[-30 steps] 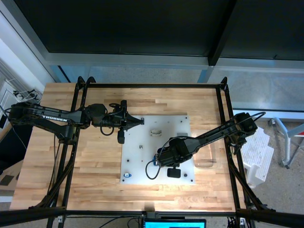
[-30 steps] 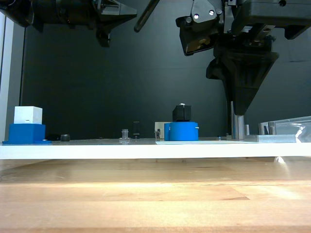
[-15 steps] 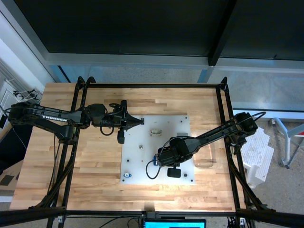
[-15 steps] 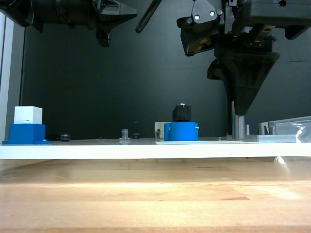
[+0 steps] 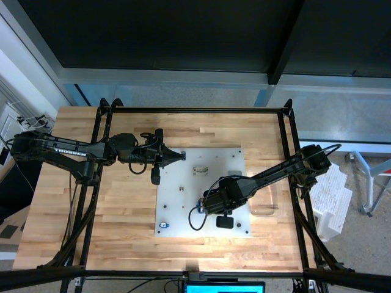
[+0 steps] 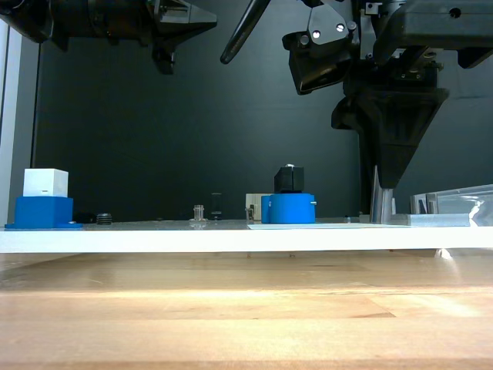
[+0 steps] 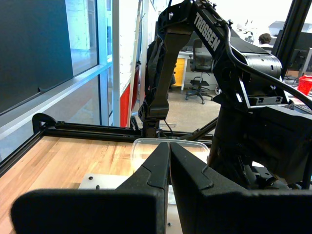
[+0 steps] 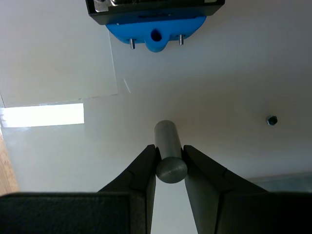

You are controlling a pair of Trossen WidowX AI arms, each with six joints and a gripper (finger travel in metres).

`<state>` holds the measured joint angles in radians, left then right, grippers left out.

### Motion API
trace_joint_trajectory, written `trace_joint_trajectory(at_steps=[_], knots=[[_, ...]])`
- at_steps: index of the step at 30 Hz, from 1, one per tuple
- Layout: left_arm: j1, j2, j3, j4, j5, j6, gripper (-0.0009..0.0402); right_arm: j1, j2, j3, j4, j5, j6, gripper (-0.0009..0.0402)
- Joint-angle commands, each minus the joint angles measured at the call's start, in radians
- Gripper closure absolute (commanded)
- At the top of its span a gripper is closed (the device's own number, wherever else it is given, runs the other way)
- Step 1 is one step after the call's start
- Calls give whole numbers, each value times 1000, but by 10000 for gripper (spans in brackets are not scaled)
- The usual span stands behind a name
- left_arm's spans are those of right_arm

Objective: Pick the 16mm cylinder and install on the taskboard

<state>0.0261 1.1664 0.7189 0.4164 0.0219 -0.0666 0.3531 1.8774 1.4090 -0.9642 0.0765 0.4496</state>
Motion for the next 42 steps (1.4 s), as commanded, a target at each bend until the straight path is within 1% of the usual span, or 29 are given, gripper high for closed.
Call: trace_joint_trajectory(at_steps=[1, 9, 12, 15, 25, 31, 34, 37, 39, 42], knots=[[0, 0, 0, 0, 0, 0, 393, 0, -1, -18, 55, 1, 7, 393], [0, 0, 0, 0, 0, 0, 393, 1, -1, -43, 104, 1, 11, 391], [0, 0, 0, 0, 0, 0, 393, 1, -1, -44, 104, 2, 11, 381], [0, 0, 0, 0, 0, 0, 393, 0, -1, -44, 103, 2, 11, 358], [0, 0, 0, 0, 0, 0, 393, 0, -10, -44, 106, 2, 10, 259], [0, 0, 0, 0, 0, 0, 393, 0, -29, -44, 102, 2, 6, 217], [0, 0, 0, 0, 0, 0, 393, 0, -56, -48, 100, 11, -13, 207], [0, 0, 0, 0, 0, 0, 393, -5, -104, -68, 110, 16, -50, 210], [0, 0, 0, 0, 0, 0, 393, -10, -151, -91, 127, 42, -73, 216], [0, 0, 0, 0, 0, 0, 393, -23, -229, -138, 174, 91, -104, 231]])
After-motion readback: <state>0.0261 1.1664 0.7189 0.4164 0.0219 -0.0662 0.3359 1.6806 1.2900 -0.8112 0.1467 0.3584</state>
